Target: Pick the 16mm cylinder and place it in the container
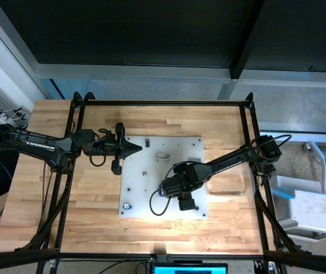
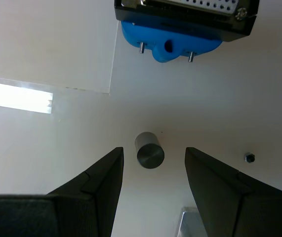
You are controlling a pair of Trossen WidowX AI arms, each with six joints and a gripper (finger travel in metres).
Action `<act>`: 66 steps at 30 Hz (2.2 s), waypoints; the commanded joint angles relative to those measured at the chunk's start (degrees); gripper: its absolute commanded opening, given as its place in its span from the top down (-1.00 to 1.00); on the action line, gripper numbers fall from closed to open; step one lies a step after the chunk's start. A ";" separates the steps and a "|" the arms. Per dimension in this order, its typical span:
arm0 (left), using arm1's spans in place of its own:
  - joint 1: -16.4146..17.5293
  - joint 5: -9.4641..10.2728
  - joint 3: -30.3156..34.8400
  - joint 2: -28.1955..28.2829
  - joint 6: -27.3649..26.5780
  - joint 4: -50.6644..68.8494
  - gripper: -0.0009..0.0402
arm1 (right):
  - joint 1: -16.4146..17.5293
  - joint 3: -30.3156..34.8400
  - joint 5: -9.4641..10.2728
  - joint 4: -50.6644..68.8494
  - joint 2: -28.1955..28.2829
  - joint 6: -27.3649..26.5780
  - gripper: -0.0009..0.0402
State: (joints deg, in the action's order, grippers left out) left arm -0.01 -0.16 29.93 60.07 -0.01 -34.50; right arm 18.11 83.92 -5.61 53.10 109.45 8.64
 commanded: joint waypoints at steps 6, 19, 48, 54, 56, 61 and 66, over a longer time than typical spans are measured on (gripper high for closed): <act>0.02 0.00 0.02 0.02 0.02 -0.02 0.96 | -0.13 -1.42 0.11 -1.53 -0.02 0.04 0.12; 0.00 0.00 0.02 0.02 0.02 0.00 0.96 | -0.24 -2.05 0.70 -2.49 -0.02 0.09 0.12; 0.00 -0.02 0.02 0.02 0.00 -0.02 0.96 | -0.33 -2.16 0.74 -2.80 -0.02 -0.04 0.68; 0.02 -0.02 0.02 0.02 0.00 -0.02 0.96 | -0.33 -2.16 0.72 -2.78 -0.04 -0.09 0.74; 0.00 0.00 0.02 0.02 0.02 0.00 0.96 | -0.33 -2.16 0.72 -2.78 -0.04 -0.09 0.75; 0.02 0.00 0.02 0.02 0.02 -0.02 0.96 | -0.33 -2.08 0.72 -2.69 -0.17 -0.13 0.75; 0.00 -0.02 0.02 0.02 0.02 -0.02 0.96 | -0.33 -1.97 0.70 -2.47 -0.96 -0.13 0.75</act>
State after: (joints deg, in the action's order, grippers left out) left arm -0.01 -0.16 29.93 60.07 -0.01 -34.50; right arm 17.78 81.80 -4.78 50.57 108.86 8.47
